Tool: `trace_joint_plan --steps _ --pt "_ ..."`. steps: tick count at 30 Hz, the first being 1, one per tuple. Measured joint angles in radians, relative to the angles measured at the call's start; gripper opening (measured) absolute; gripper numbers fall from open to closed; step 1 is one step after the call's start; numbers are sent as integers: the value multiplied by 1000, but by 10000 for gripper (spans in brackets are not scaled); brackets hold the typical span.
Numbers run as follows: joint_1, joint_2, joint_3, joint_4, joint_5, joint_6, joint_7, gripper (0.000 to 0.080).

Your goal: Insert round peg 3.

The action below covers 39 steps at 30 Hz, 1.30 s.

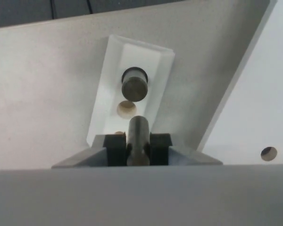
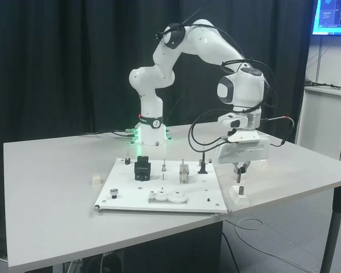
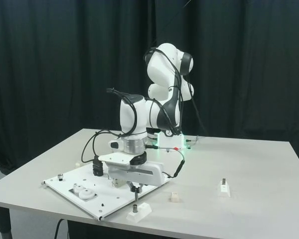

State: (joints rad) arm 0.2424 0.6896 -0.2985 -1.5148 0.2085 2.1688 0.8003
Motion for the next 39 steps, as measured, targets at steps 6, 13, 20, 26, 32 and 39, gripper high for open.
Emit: trace_joint_plan --steps 6,13,20,26,32,39 --pt "-1 0 -3 2 -6 0 0 102" --pt "-1 0 -12 3 -22 0 0 102" --pt "-2 0 -21 3 -46 -7 -2 102" --pt "-13 -3 -24 1 -67 -19 -6 102" --pt "-29 -7 -24 -4 -78 -29 -25 102" --pt "-48 -11 -23 -9 -78 -35 -54 102"
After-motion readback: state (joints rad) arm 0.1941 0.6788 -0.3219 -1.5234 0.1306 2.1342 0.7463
